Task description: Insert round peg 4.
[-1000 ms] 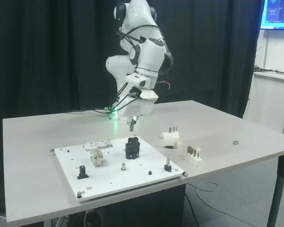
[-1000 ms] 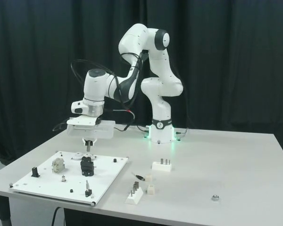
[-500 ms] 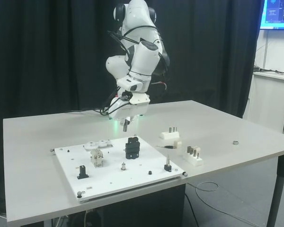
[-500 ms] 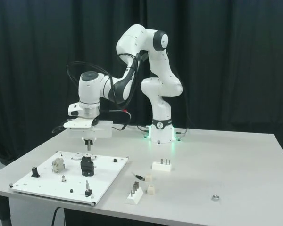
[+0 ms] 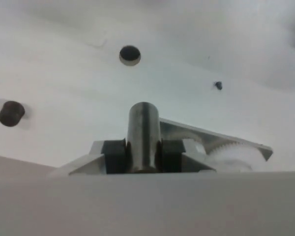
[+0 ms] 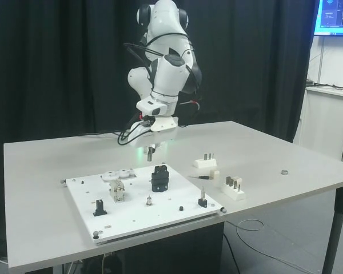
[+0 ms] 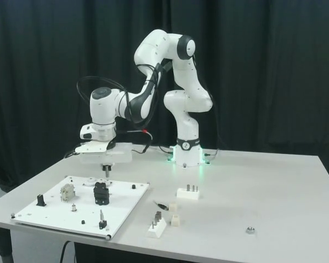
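My gripper (image 5: 143, 147) is shut on a grey round peg (image 5: 143, 132), which stands upright between the black finger pads (image 5: 114, 155). In the room views the gripper (image 6: 150, 152) (image 7: 105, 169) hangs above the far part of the white board (image 6: 166, 214) (image 7: 55, 216), over the white gears (image 6: 119, 173) (image 7: 91, 181). In the wrist view a round hole (image 5: 130, 54) lies in the board beyond the peg tip, and a white gear (image 5: 231, 153) shows beside the fingers.
The board carries a black block (image 6: 159, 178), a black bracket (image 6: 99, 208), a small white fixture (image 6: 116, 190) and short posts (image 6: 202, 200). White peg holders (image 6: 205, 165) (image 6: 232, 187) stand to its right. A small nut (image 6: 284, 171) lies further right. A black knob (image 5: 11, 113) is nearby.
The gripper with the peg has moved left along the board's far side, from near the black block to above the white gears. The arm's forearm swung with it.
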`<state>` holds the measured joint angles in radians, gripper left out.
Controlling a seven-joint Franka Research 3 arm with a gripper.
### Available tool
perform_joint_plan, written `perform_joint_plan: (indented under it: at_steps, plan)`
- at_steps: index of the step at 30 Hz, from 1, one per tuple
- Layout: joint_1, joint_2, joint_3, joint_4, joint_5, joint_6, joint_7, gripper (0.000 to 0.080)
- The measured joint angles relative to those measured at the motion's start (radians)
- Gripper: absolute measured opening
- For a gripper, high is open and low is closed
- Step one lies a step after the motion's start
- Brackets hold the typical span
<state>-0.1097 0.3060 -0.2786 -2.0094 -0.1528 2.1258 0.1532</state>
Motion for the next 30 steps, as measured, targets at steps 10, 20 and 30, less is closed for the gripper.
perform_joint_plan:
  at_steps: [10, 20, 30]
  plan:
    - [0.0, 0.018, -0.027, -0.018, 0.073, 0.017, 0.075, 0.0149]
    - [0.001, 0.057, -0.034, -0.019, 0.149, 0.047, 0.086, 0.0149]
    - [0.014, 0.086, -0.034, -0.013, 0.156, 0.047, 0.122, 0.0149]
